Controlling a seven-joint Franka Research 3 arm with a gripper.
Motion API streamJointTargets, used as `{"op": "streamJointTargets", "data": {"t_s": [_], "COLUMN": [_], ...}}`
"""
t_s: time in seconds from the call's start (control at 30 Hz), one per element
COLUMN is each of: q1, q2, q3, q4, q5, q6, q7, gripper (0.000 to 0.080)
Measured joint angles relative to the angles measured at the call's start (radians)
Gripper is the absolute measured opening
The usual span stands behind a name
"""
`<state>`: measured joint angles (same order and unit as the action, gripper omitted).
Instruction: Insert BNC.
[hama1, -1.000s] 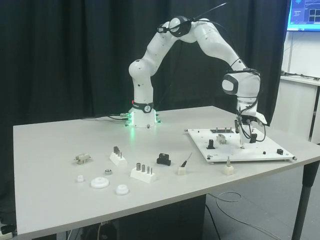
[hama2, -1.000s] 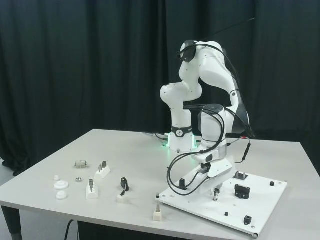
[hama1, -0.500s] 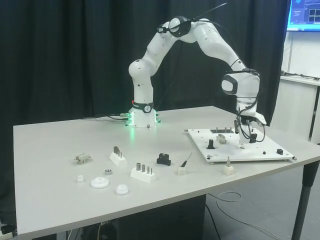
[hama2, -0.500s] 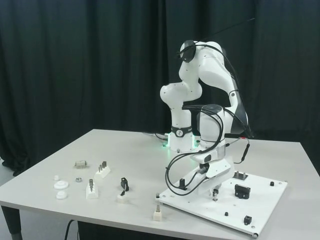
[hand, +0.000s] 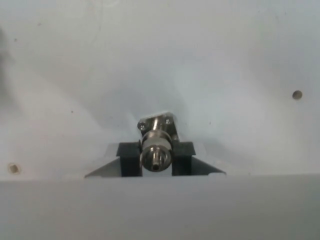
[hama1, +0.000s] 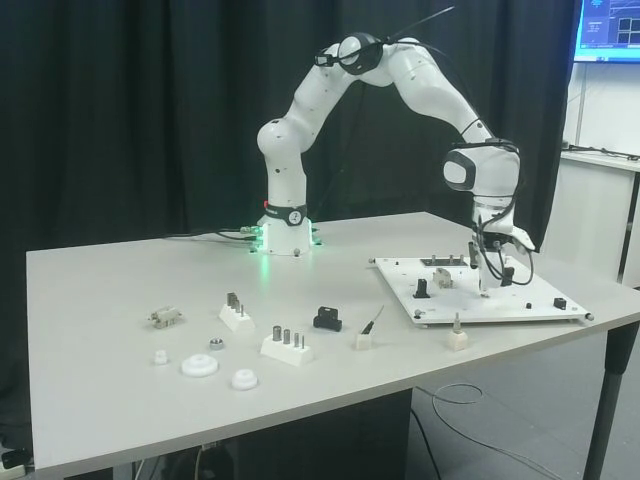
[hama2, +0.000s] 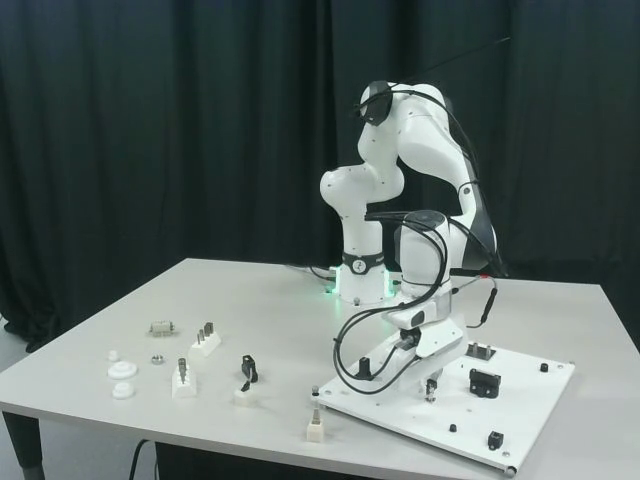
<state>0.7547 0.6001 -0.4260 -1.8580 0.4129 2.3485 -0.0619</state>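
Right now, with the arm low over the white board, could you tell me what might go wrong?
The gripper hangs just above the metal connector on the white board; a slight sideways offset could jam it. The black cable looping beside the wrist could perhaps snag the upright parts on the board.

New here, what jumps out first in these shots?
The white arm arching from its green-lit base down over the white board at the table's edge. In the wrist view, a metal BNC connector stands on that board, directly below. Small parts lie scattered across the grey table.

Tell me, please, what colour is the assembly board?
White; the assembly board shows best in the second room view.
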Motion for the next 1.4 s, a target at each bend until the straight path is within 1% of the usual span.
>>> {"op": "streamJointTargets", "data": {"t_s": [0.5, 0.73, 1.4], "q1": [0.0, 0.0, 0.0], "q2": [0.0, 0.001, 0.002], "q3": [0.0, 0.001, 0.011], "q4": [0.001, 0.002, 0.006], "q5": [-0.002, -0.01, -0.071], "q6": [0.0, 0.0, 0.006], "q7": [-0.056, -0.09, -0.209], "gripper": [0.0124, 0.0124, 0.0124]}}
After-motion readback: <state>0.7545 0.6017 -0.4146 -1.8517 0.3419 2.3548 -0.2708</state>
